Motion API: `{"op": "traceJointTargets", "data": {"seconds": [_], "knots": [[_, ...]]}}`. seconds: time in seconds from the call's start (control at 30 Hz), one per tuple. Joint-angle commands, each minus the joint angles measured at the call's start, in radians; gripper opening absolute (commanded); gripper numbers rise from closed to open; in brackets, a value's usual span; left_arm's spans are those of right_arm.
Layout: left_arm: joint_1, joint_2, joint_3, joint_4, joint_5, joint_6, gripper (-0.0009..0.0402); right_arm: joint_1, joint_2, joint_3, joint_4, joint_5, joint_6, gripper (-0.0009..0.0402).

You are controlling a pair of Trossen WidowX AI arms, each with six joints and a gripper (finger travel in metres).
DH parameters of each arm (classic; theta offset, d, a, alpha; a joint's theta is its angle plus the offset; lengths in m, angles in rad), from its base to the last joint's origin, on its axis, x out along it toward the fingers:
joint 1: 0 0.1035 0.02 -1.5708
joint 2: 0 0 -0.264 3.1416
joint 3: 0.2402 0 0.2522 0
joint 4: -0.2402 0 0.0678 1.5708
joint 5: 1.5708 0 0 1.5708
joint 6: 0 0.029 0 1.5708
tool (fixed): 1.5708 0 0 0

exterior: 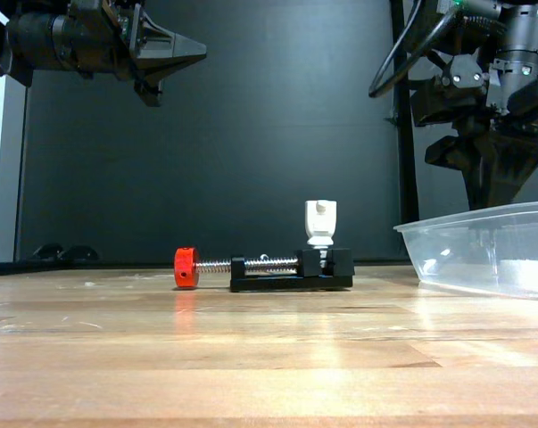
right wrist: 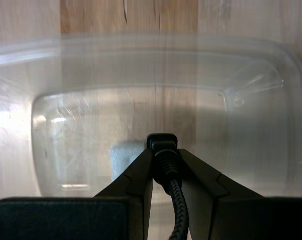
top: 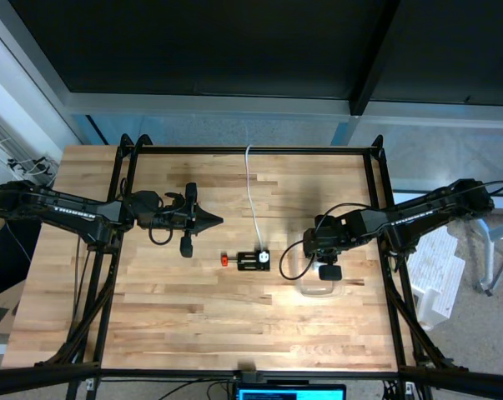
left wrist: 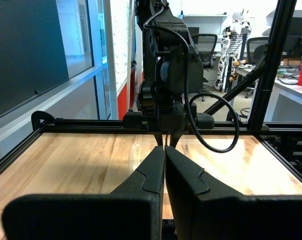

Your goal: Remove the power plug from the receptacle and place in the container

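My right gripper [right wrist: 165,156] is shut on the power plug [right wrist: 162,141], a small black plug whose braided tail runs back between the fingers. It hangs over the inside of the clear container [right wrist: 140,47], which the high view shows right of centre [top: 318,289] under the right gripper [top: 320,267]. The white receptacle [exterior: 320,218] stands upright in the black vise [exterior: 291,272], with nothing plugged into it. My left gripper [top: 218,221] hovers shut and empty, high above the table's left half [exterior: 197,51].
A small white cube [right wrist: 123,156] lies in the container beside the plug. The vise's red-orange knob [exterior: 186,267] points left. A white cable [top: 251,192] runs from the receptacle to the far edge. Black frame rails border the table.
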Motion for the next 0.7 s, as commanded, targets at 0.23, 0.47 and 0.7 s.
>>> {"op": "traceJointTargets", "data": {"seconds": [0.23,0.47,0.7], "knots": [[0.000,0.000,0.000,0.000,0.000,0.000,0.0000,0.004,-0.024,0.001,0.002,0.001,0.023,0.0166],[0.000,0.000,0.000,0.000,0.000,0.000,0.0000,0.007,-0.044,0.002,-0.003,0.001,0.023,0.0232],[0.000,0.000,0.000,0.000,0.000,0.000,0.0000,0.008,-0.051,0.060,-0.075,0.000,0.025,0.0245]]}}
